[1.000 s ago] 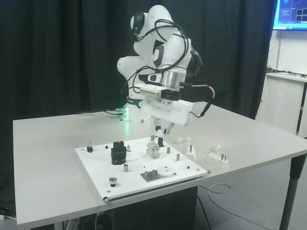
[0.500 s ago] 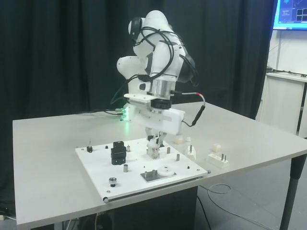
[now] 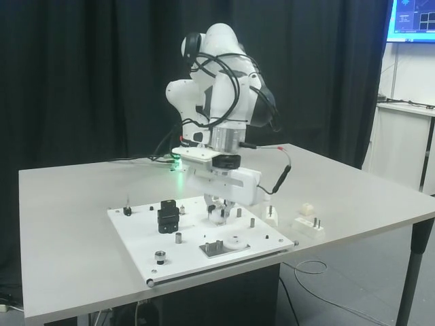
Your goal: Insert medium gear.
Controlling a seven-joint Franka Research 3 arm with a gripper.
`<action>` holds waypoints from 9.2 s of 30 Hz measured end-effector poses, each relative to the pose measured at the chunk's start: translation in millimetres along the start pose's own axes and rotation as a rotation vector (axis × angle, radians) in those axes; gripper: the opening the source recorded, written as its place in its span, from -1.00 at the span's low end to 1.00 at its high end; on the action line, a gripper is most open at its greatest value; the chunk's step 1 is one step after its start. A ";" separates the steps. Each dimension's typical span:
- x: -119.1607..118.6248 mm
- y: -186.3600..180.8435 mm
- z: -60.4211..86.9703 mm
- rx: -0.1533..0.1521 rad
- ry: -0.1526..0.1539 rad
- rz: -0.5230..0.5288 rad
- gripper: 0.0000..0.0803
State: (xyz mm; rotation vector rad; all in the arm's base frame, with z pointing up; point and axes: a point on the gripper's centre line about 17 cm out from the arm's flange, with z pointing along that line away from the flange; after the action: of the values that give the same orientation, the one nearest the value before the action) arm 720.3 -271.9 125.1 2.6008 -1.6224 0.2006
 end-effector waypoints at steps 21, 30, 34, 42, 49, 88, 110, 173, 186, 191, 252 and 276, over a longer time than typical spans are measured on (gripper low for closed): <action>-7.5 -2.8 40.8 -0.033 -0.020 -0.022 -0.30; -9.4 -3.1 53.5 -0.043 -0.024 -0.030 -0.30; -11.0 -1.9 57.9 -0.047 -0.027 -0.034 -0.30; -14.1 -0.3 62.2 -0.053 -0.038 -0.038 -0.30; -14.5 0.2 61.8 -0.055 -0.041 -0.042 -0.30; 3.6 4.0 29.4 -0.086 -0.032 -0.090 0.98; 5.9 25.5 25.4 -0.149 -0.052 -0.113 0.99; -8.5 50.9 47.3 -0.233 -0.096 -0.143 0.99; -8.4 50.6 47.2 -0.232 -0.096 -0.143 0.99; -7.6 46.0 46.5 -0.222 -0.089 -0.145 0.99; -6.1 -5.5 64.6 -0.021 -0.040 -0.147 0.70; 9.8 -1.7 66.3 -0.006 -0.007 -0.199 -0.73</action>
State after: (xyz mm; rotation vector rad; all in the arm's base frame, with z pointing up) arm 731.0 -288.3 61.0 2.7379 -1.3510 0.1739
